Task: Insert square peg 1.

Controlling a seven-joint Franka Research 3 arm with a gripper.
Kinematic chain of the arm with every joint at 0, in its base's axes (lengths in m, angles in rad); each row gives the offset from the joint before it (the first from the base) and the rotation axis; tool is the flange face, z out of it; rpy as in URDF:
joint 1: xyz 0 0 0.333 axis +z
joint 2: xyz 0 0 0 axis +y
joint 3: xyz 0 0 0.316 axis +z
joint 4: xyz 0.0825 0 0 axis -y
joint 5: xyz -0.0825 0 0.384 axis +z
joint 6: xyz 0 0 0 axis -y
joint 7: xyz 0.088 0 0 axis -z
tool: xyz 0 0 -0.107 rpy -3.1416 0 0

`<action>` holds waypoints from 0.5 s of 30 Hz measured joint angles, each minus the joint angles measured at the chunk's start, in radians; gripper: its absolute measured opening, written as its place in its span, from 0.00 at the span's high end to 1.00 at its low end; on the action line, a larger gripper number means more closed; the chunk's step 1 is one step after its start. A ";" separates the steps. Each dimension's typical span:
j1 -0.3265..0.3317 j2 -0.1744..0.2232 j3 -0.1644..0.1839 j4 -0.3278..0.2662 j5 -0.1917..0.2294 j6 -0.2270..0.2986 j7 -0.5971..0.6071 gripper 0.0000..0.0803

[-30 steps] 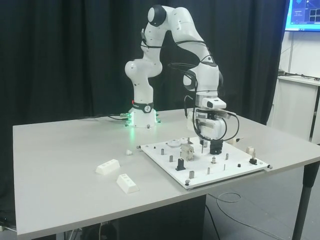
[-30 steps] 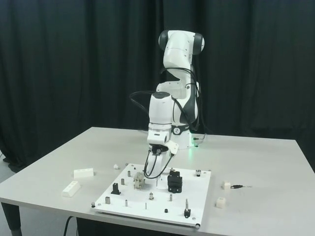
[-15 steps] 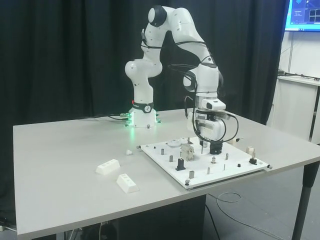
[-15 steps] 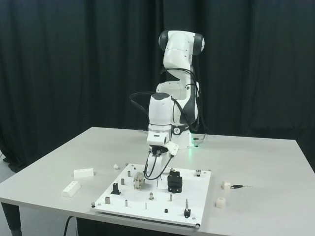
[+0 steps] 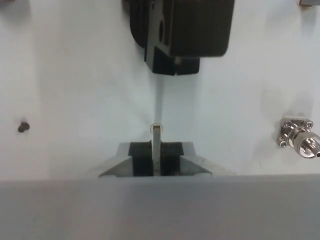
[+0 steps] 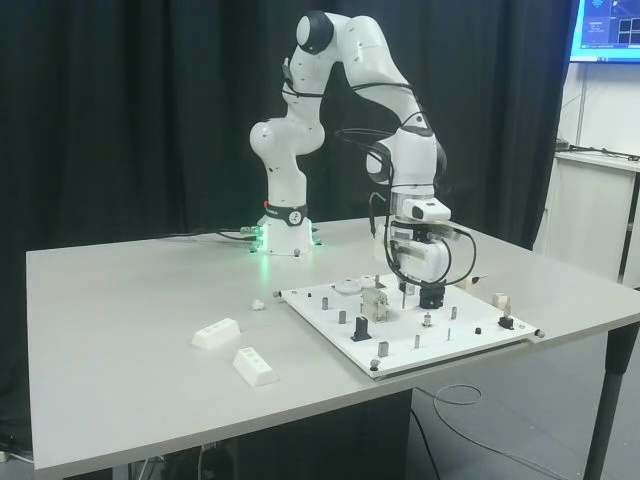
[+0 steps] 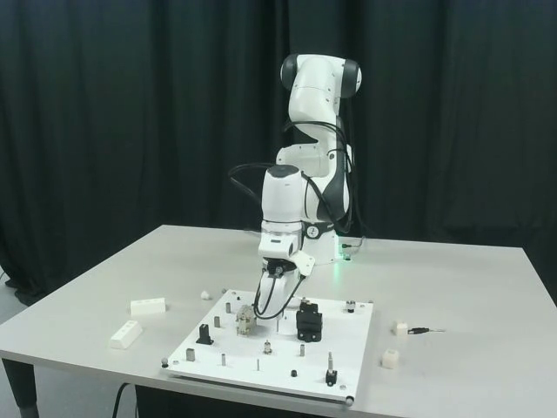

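Note:
My gripper (image 5: 156,159) is shut on a thin grey square peg (image 5: 157,142), held upright between its black pads (image 5: 140,159). The peg's lower end sits right at a small hole (image 5: 156,126) in the white board (image 5: 75,75); whether it has entered cannot be told. In the first room view the gripper (image 6: 404,285) hangs low over the middle of the board (image 6: 470,345), the peg (image 6: 403,294) pointing down. The second room view shows the gripper (image 7: 278,315) over the board (image 7: 348,357), between a metal fixture and a black block.
A black block (image 5: 185,35) (image 6: 432,296) (image 7: 308,324) stands close beside the peg. A metal fixture (image 6: 375,303) (image 7: 245,322), a metal connector (image 5: 297,139) and several small posts stand on the board. Two white blocks (image 6: 216,333) (image 6: 255,365) lie on the grey table.
The hand with the peg has sunk very slightly toward the board. Nothing else has moved.

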 joint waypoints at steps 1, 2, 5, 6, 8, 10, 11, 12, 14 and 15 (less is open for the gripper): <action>-0.001 0.001 0.000 0.001 0.000 0.000 0.000 0.96; -0.001 0.002 0.000 0.001 0.000 0.000 0.000 0.96; -0.002 0.005 0.000 0.004 0.000 0.000 0.000 0.96; -0.002 0.006 0.000 0.004 0.000 0.000 0.000 0.96; -0.003 0.008 0.001 0.005 0.001 0.000 0.000 0.96; -0.003 0.010 0.001 0.005 0.001 0.000 0.000 0.96; -0.003 0.010 0.001 0.005 0.002 0.000 0.000 0.96; -0.003 0.010 0.001 0.005 0.002 0.000 0.000 0.96; -0.003 0.011 0.002 0.005 0.002 0.000 0.000 0.96; -0.003 0.011 0.002 0.005 0.002 0.000 0.000 0.96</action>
